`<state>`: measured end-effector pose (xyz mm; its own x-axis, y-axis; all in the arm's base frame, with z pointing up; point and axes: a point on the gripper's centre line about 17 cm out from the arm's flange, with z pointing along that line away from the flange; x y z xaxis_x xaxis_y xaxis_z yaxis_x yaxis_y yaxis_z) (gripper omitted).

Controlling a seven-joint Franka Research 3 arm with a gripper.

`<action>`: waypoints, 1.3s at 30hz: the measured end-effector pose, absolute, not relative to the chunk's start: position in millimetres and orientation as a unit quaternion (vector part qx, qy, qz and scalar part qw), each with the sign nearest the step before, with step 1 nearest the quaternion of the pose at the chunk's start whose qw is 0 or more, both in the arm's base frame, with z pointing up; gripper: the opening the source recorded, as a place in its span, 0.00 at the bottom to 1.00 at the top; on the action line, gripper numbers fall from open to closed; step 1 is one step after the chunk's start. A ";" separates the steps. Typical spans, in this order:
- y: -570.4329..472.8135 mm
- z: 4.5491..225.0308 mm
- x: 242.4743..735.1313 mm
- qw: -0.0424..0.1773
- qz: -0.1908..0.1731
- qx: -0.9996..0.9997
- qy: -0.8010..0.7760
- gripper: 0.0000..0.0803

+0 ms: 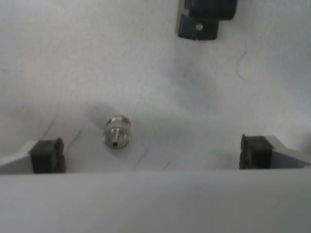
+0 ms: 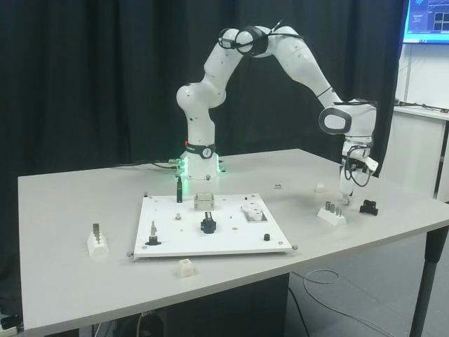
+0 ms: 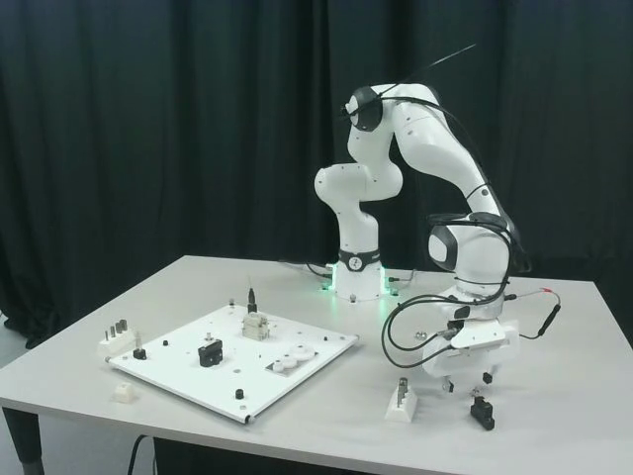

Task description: Pick BNC.

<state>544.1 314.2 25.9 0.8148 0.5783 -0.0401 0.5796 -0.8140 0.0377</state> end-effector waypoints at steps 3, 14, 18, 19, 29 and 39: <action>312.8 22.3 544.5 0.027 -0.014 0.952 0.304 1.00; 315.1 11.4 544.8 0.027 -0.014 0.952 0.306 1.00; 318.0 8.6 543.3 0.027 -0.014 0.951 0.308 1.00; 318.8 8.0 542.8 0.027 -0.015 0.951 0.309 1.00; 327.5 3.9 538.2 0.027 -0.013 0.948 0.316 1.00; 328.9 1.0 536.3 0.029 -0.014 0.949 0.315 0.68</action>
